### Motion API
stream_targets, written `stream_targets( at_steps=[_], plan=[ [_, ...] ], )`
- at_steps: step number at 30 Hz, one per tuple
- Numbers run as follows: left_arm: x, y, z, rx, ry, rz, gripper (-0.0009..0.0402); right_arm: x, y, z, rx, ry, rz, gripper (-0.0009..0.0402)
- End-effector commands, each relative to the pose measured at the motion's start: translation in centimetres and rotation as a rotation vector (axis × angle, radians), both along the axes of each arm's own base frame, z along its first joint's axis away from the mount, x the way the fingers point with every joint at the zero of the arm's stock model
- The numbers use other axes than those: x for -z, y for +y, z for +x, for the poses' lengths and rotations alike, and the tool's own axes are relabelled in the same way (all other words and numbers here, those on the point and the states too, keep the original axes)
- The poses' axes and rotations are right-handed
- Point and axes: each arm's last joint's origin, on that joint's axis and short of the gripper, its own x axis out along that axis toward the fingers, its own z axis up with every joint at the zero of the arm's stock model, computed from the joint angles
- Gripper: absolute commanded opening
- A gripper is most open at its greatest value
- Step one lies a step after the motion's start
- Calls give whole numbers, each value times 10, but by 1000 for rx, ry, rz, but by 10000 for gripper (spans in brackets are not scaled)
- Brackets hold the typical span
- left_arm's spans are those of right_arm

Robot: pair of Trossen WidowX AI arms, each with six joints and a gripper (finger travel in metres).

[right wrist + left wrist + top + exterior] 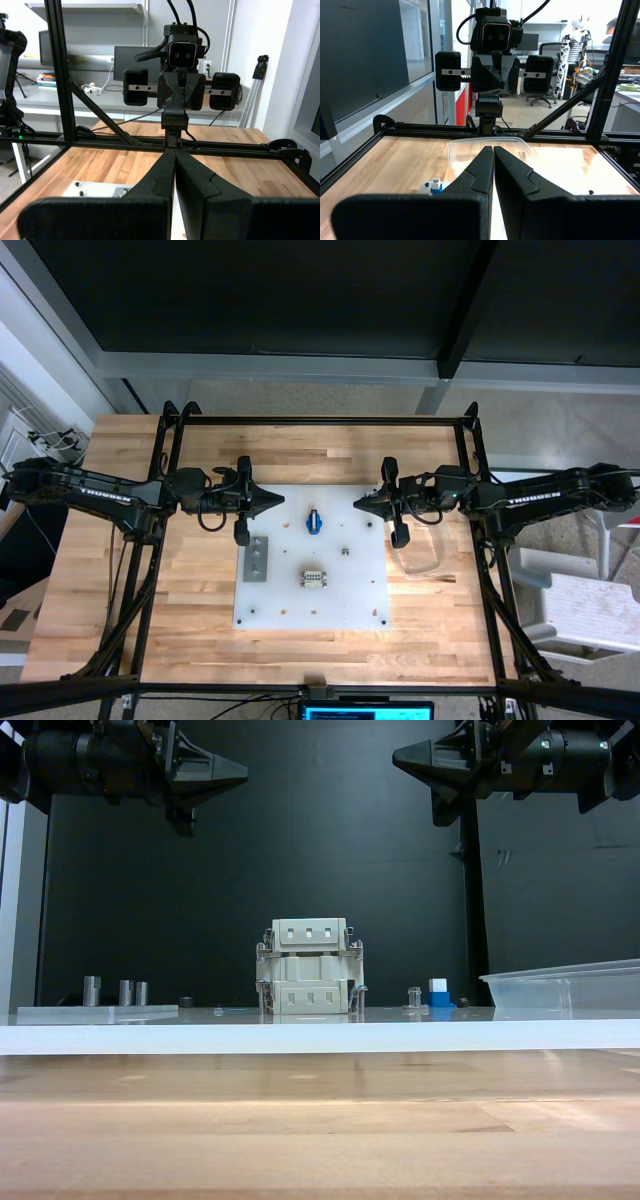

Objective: Remove the HAN10-E connector and place it in the container

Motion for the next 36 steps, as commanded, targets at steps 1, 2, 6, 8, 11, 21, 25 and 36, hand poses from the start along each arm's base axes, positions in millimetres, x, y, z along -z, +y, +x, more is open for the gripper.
stream_targets(
  at_steps=[1, 2, 6, 8, 11, 21, 25, 36],
  plan=[
    [0, 0, 0, 0, 0, 0, 0, -3, 0, 1, -1, -7, 3, 0],
    [0, 0, 0, 0, 0, 0, 0, -4, 0, 1, -2, -10, 3, 0],
    [0, 0, 0, 0, 0, 0, 0, -10, 1, 3, -5, 7, 28, 0],
    [0, 0, 0, 0, 0, 0, 0, -15, 1, 5, -5, 54, 29, 0],
    [0, 0, 0, 0, 0, 0, 0, -24, 1, 8, -5, 134, 30, 0],
    [0, 0, 0, 0, -1, 0, 0, -62, 4, 17, -14, 363, 32, 0],
    [0, 0, 0, 0, 0, 0, 0, -75, 7, 24, -20, 456, 56, 0],
    [0, 0, 0, 0, 0, 0, 0, -98, 12, 50, -19, 766, 71, 0]
  ],
)
